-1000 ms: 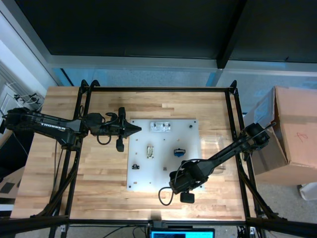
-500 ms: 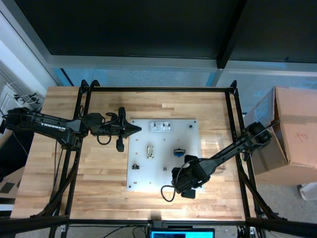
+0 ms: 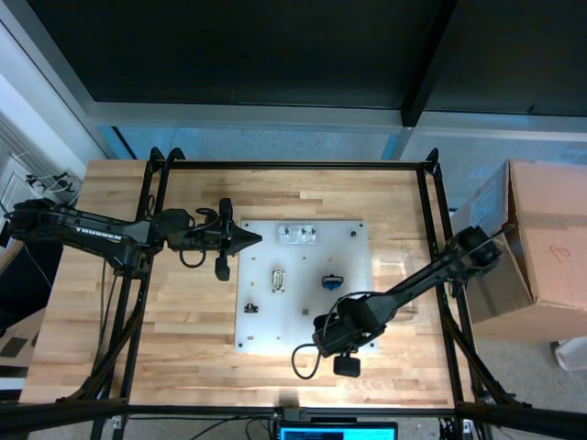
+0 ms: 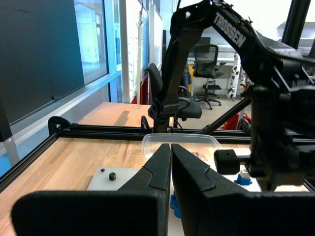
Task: Unfasten the M12 nut and place it in the container
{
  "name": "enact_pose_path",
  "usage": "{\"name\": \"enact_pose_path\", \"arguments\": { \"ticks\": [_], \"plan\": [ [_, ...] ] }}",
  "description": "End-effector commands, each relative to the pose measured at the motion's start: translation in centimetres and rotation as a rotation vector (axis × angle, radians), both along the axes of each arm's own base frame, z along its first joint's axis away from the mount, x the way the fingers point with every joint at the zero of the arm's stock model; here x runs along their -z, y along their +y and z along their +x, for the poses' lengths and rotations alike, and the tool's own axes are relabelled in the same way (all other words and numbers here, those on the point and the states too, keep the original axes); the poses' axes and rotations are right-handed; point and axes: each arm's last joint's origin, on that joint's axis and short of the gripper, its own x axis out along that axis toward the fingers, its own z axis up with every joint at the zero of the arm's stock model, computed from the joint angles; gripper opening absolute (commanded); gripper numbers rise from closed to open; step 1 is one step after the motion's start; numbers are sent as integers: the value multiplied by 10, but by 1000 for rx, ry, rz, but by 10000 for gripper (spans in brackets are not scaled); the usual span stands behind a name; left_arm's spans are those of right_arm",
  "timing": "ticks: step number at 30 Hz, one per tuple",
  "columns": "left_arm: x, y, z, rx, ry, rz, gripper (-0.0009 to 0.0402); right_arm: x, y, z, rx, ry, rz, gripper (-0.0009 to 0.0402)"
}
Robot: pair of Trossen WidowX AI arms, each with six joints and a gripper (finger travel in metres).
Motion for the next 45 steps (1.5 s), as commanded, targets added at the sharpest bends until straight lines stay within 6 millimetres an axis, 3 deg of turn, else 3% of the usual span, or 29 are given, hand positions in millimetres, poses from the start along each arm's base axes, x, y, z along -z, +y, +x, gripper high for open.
{"name": "enact_pose_path", "arguments": {
  "ticks": [1, 9, 17, 29, 38, 45],
  "plan": [
    [0, 0, 0, 0, -1, 0, 0, 7, 2, 2, -1, -8, 4, 0],
    [0, 0, 0, 0, -1, 0, 0, 6, -3, 2, 28, -24, -69, 0],
    [0, 0, 0, 0, -1, 0, 0, -16, -17, -8, 69, -46, -337, 0],
    [0, 0, 0, 0, -1, 0, 0, -31, -5, -5, 2, 9, -3, 0],
    [0, 0, 0, 0, -1, 0, 0, -5, 1, 6, -11, -32, 11, 0],
    [0, 0, 0, 0, -1, 0, 0, 5, 0, 5, -7, -24, -11, 0]
  ]
}}
